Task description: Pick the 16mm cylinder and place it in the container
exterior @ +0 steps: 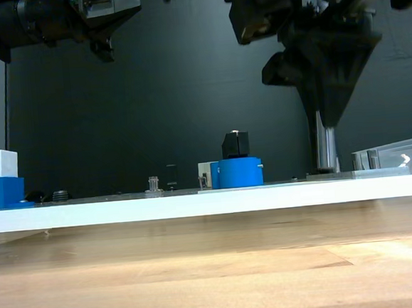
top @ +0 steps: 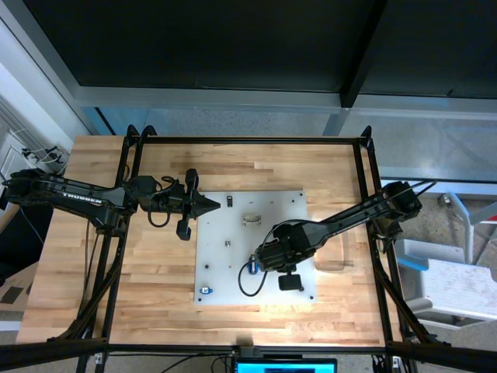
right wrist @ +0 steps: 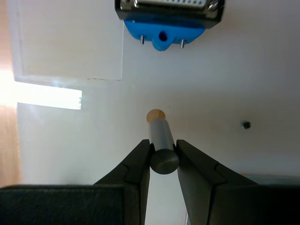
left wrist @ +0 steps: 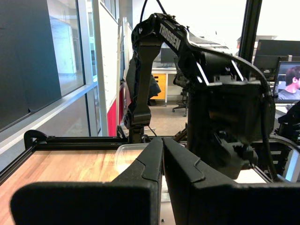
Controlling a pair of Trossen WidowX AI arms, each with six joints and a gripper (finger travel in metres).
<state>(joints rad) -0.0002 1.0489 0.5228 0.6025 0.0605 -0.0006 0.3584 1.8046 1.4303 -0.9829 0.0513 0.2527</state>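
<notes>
Your 16mm cylinder stands upright, pinched between the fingers of the right gripper. Its lower end is close to the white task board, but you cannot tell whether it touches. A blue connector lies near it. The container sits just off the board's right edge on the wooden table, apart from the cylinder. A dark wall stands behind. Your right arm reaches inward, gripper pointing down. The left gripper hovers level over the board's left edge, fingers pressed together.
</notes>
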